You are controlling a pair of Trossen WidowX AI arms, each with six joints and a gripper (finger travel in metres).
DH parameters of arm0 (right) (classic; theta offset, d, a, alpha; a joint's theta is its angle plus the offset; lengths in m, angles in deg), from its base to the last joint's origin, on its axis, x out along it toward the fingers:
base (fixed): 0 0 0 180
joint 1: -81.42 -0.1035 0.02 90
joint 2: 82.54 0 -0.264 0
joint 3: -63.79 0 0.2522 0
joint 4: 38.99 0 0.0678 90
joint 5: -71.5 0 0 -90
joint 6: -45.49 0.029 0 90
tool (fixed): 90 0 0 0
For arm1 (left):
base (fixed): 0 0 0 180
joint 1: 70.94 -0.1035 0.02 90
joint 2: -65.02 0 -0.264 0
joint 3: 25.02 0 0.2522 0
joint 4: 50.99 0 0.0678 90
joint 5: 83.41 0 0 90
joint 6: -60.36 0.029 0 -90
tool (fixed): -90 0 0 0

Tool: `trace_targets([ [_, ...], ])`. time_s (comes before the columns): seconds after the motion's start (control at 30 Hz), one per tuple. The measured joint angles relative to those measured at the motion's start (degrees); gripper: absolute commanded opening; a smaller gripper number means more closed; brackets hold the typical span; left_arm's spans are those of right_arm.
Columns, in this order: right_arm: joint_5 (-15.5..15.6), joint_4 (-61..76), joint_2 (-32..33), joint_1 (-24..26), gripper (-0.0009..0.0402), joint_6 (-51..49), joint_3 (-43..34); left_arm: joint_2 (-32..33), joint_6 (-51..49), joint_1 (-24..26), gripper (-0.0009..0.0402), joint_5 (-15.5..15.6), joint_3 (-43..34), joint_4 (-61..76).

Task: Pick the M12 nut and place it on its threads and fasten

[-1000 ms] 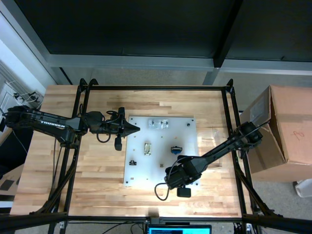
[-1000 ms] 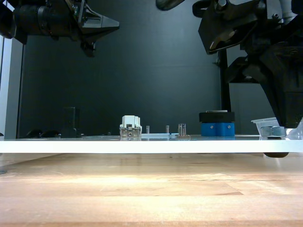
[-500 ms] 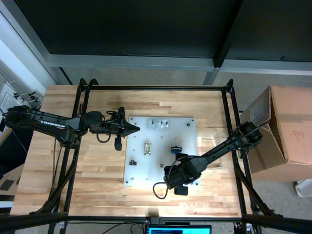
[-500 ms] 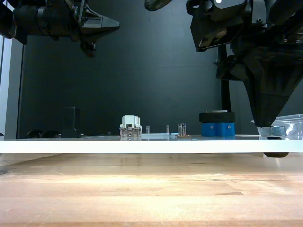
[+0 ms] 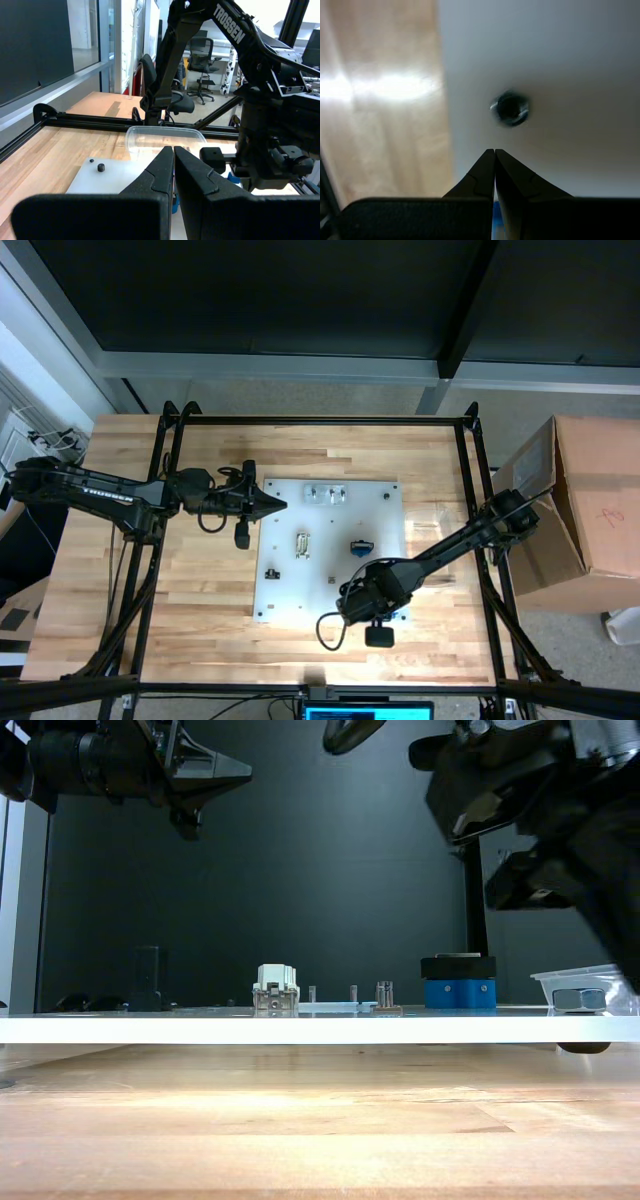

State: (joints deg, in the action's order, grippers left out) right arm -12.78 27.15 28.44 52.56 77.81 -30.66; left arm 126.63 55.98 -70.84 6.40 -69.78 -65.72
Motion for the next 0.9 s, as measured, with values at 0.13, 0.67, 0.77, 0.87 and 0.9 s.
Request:
trace_targets([
  [0.13,-0.2,0.02,-0.11,-0.13,0.0,0.15,0.0,0.0,0.0,0.0,0.0,0.0,0.0,0.0],
  [0.67,-9.25,-6.4,-11.5,3.08,0.0,-5.07,5.16,0.0,0.0,0.0,0.0,0.0,0.0,-0.04],
  [0.77,-9.33,-12.09,-17.25,5.38,0.0,-7.08,9.88,0.0,0.0,0.0,0.0,0.0,0.02,-0.04],
  [0.87,-9.51,-17.35,-22.8,8.41,0.0,-9.92,14.56,0.0,0.0,0.0,0.0,0.0,0.0,-0.04],
  [0.9,-9.57,-19.45,-24.68,9.53,0.0,-11.04,16.04,0.0,0.0,0.0,0.0,0.0,0.0,-0.07],
])
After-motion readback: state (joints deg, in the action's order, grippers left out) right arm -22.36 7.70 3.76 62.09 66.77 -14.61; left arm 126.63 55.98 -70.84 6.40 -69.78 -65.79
